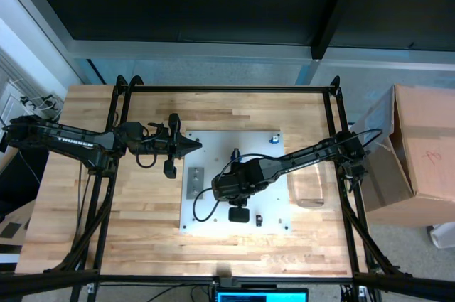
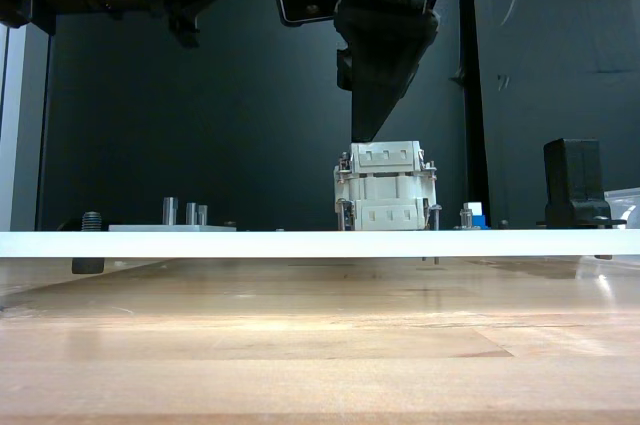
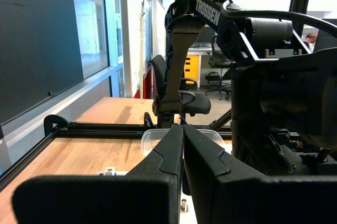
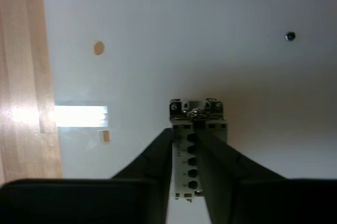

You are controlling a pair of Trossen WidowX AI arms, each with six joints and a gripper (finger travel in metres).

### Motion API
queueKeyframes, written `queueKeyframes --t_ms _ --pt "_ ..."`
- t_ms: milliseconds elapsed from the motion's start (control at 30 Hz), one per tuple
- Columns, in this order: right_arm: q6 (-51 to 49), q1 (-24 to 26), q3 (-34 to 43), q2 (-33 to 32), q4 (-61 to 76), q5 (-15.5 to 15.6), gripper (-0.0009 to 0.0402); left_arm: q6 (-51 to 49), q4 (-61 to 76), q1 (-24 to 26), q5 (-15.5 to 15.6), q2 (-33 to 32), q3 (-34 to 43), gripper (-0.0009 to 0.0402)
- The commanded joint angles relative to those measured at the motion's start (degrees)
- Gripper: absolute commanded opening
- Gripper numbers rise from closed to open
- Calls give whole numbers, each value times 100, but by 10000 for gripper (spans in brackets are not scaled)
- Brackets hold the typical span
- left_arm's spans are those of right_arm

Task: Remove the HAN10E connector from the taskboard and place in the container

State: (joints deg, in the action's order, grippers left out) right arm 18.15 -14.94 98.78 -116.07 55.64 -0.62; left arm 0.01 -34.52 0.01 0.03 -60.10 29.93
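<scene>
Arms: two black Trossen arms, one reaching in from each side of the wooden table (image 1: 142,209).
Grippers: two, one per arm.
Left gripper (image 1: 197,145): left of centre in the high view, over the taskboard's upper left corner. The low view shows it high above the board. Its two fingers are pressed together with only a thin seam between them, and they hold nothing.
Right gripper (image 2: 365,130): centre of the low view, pointing straight down, tips just over the connector's top. Whether they touch it cannot be told. Its wrist view shows the fingers a narrow slit apart, gripping nothing.
HAN10E connector (image 2: 387,190): one, upright in its seat on the board, directly beneath the right gripper. It is a pale beige-grey housing in two stacked tiers, with small metal screws at the corners. A row of dark round holes shows through the finger slit.
Taskboard (image 1: 274,174): one, a white plate at the table's centre.
Container (image 1: 309,205): one, clear plastic, just beside the board's right edge.
Metal pegs (image 2: 170,210): three, short and upright, lower left of the low view.
Black block (image 2: 575,185): one, standing at the right of the low view.
Cardboard box (image 1: 419,153): one, at the right edge of the high view.
</scene>
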Motion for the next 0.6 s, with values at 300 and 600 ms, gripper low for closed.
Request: queueKeyframes --t_ms 300,600 --pt "2 37 -35 0 -2 13 0 0 0 0 -4 -2 2 0" --pt "55 46 -35 2 2 20 0 0 0 0 -2 -2 2 0"
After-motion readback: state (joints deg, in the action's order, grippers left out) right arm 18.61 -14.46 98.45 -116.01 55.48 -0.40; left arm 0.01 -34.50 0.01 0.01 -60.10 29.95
